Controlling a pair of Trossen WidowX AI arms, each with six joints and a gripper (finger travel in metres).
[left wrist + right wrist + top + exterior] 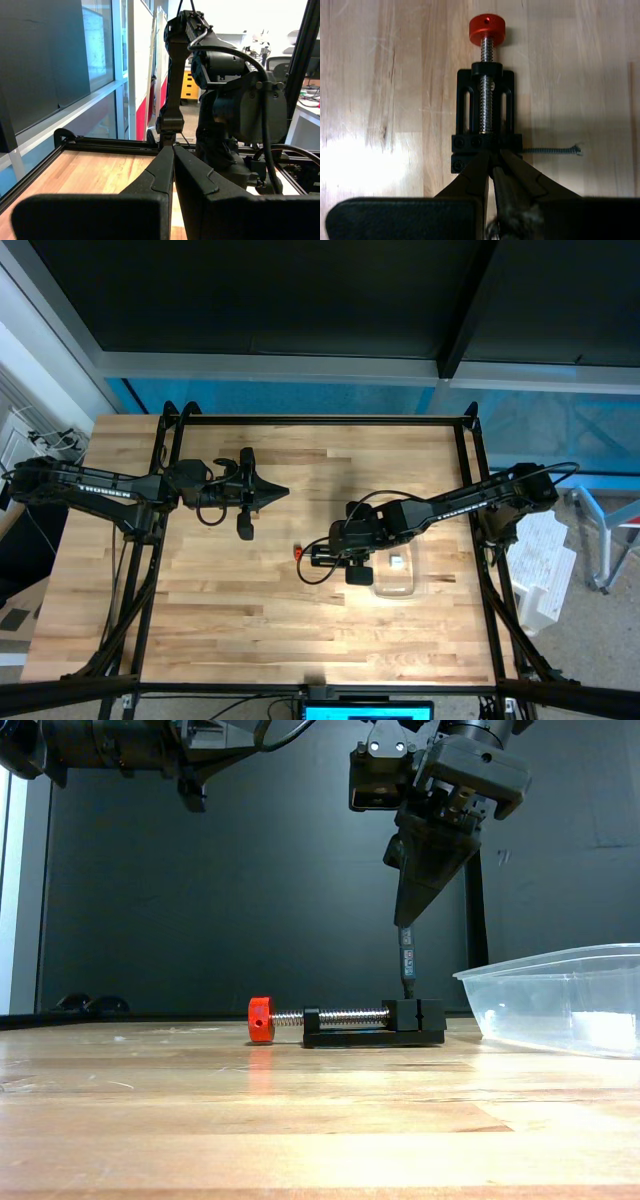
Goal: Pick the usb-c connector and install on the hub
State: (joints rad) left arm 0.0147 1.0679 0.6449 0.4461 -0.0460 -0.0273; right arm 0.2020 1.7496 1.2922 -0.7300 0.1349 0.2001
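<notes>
The insertion step is in hand. The right gripper (405,920) points straight down with its fingers clamped on the tiny dark grey-black usb-c connector (407,963), which hangs upright. The connector's lower tip meets the top of the hub (420,1020), a small black rectangular block lying on the pale wooden surface (200,1120). Whether the tip has entered a slot or only rests on the block cannot be told. In the right wrist view the fingers sit over the block's solid end, opposite the red-orange knob (260,1019) on its silver threaded screw.

I judge the task well along: the pick is done and the seating is not yet sure. The next move calls for a slow, straight push down with the connector kept upright. A slight tilt could jam the connector or skid the loose block along the wood.

Nearest the table's front edge, just beside the hub, stands a clear plastic tray (540,982) holding a small whitish square bit (397,562); it is close to the right arm but not under the gripper. A thin grey twisted strand (550,150) lies on the wood, touching the block's side. Farther back and well apart, the left gripper (280,491) hangs above the surface with its fingers together and nothing in them.
</notes>
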